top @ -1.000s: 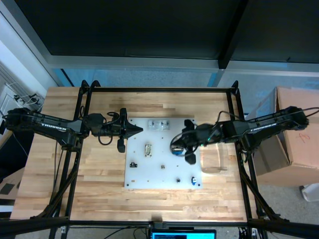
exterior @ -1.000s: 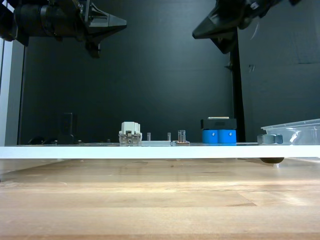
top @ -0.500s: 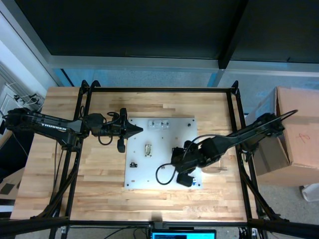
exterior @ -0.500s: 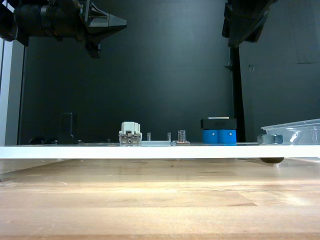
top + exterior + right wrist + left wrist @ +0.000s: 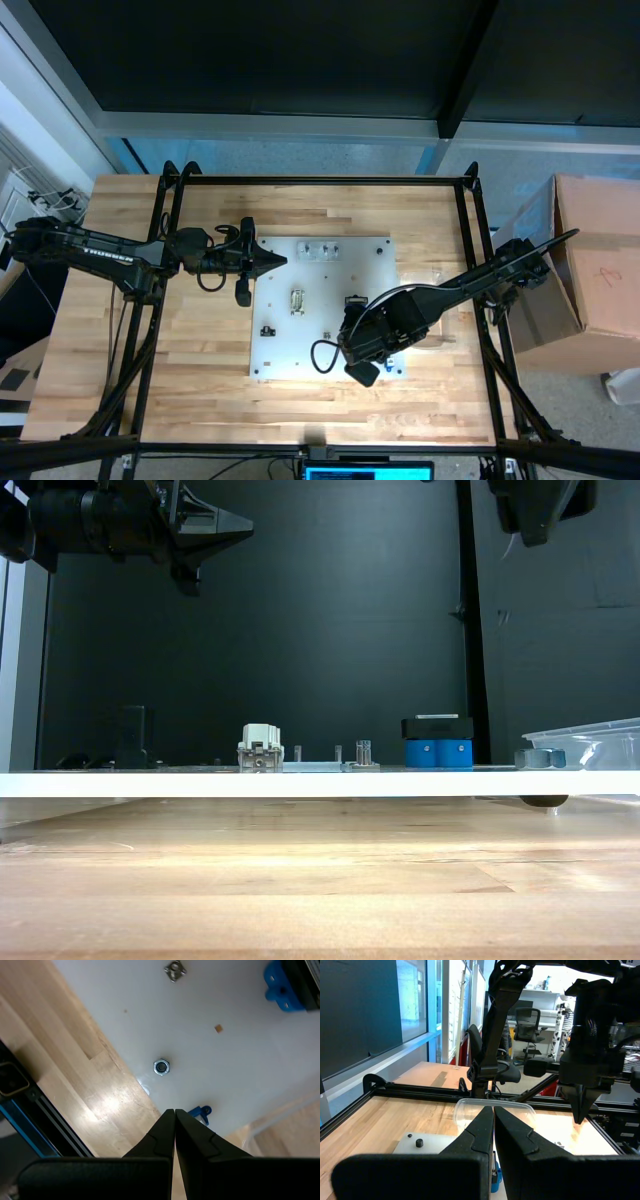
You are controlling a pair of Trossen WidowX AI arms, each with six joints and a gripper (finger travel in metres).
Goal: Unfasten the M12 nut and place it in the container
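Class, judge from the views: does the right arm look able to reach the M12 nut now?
Probably yes. The shut right gripper hangs above the nut seated on the board, nothing between; it must open first. The left gripper, shut, hangs over the board's left edge.

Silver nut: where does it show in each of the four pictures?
High view: hidden behind the right hand, above the white board's near right part.
Low view: silver nut at the board's right end.
Left wrist view: not seen; left hand hangs over the board's left edge.
Right wrist view: on its stud on the board, just beyond the right hand's tips.
Shared landmark: the clear container, in all four.
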